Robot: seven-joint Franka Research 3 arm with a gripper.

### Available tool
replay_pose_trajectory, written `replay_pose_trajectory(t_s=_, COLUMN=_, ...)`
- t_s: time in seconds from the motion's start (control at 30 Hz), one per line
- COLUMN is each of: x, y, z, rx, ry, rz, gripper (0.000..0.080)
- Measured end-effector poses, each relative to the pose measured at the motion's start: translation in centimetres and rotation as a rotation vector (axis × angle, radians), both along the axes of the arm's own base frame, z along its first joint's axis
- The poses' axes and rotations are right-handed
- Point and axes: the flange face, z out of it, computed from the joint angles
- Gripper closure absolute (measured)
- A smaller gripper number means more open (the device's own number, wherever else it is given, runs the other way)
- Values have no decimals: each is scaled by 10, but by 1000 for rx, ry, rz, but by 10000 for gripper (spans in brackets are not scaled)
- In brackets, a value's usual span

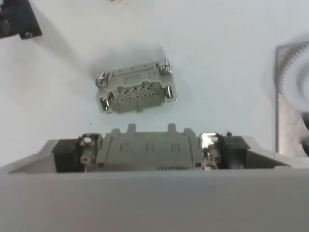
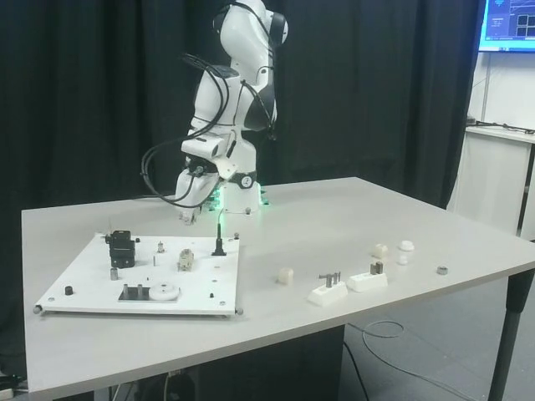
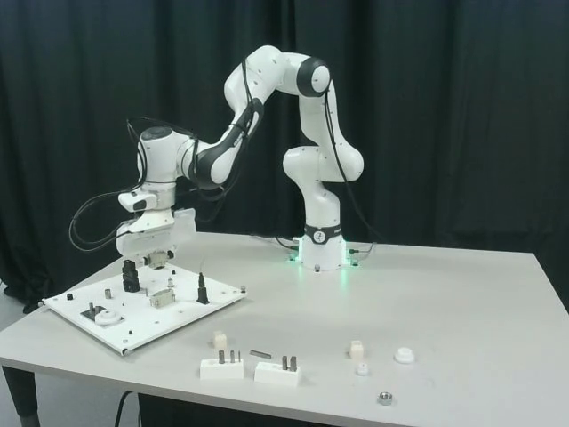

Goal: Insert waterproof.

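Gripper point(image 1: 153, 159) fingers are clamping the grey plug point(image 1: 149, 150), hovering it over the socket point(image 1: 136, 88) below, well apart, likely lining up for insertion.

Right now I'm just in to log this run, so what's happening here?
The white arm holds a grey connector plug in its gripper above the white board. The matching socket sits on the board just below, apart from the plug, so nothing is inserted yet. A white gear lies on the same board. Small white blocks stand on the grey table, untouched.
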Motion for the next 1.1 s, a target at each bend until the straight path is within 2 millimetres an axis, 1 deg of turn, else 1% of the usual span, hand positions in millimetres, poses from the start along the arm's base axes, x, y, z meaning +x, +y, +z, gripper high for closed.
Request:
replay_pose_trajectory(t_s=0.2, x=-14, y=4, z=-3, rx=11, ry=-30, rz=82, gripper=190)
replay_pose_trajectory(t_s=0.43, x=-25, y=6, z=-10, rx=26, ry=-23, rz=185, gripper=190)
replay_pose_trajectory(t_s=0.8, x=-35, y=0, z=-23, rx=14, ry=-28, rz=199, gripper=190)
replay_pose_trajectory(t_s=1.1, x=-37, y=0, z=-44, rx=-4, ry=-36, rz=203, gripper=190)
